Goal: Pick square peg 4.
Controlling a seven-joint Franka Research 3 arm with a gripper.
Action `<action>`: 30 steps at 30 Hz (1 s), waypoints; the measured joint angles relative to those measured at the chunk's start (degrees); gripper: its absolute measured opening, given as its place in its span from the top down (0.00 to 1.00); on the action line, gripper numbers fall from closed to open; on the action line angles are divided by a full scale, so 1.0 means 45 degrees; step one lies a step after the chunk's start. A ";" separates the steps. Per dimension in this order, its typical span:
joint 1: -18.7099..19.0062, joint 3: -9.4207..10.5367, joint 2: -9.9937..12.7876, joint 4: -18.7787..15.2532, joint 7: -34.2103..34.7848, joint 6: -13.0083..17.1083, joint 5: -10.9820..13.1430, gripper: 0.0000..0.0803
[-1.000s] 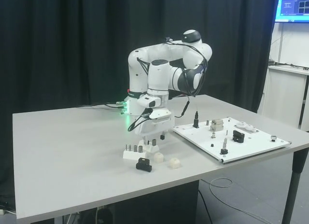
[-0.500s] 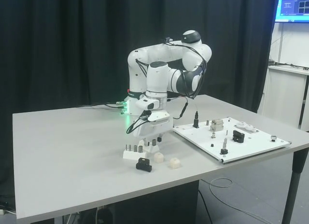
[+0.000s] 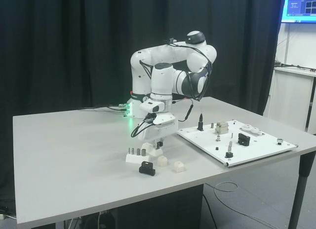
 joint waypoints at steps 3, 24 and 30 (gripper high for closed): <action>-0.0007 0.0000 0.0000 0.0000 0.0000 -0.0001 -0.0043 0.60; 0.0007 -0.1032 -0.0019 0.0277 0.0035 -0.1301 -0.0665 0.81; 0.0026 -0.1512 -0.0044 0.0477 0.0108 -0.1834 -0.1016 0.81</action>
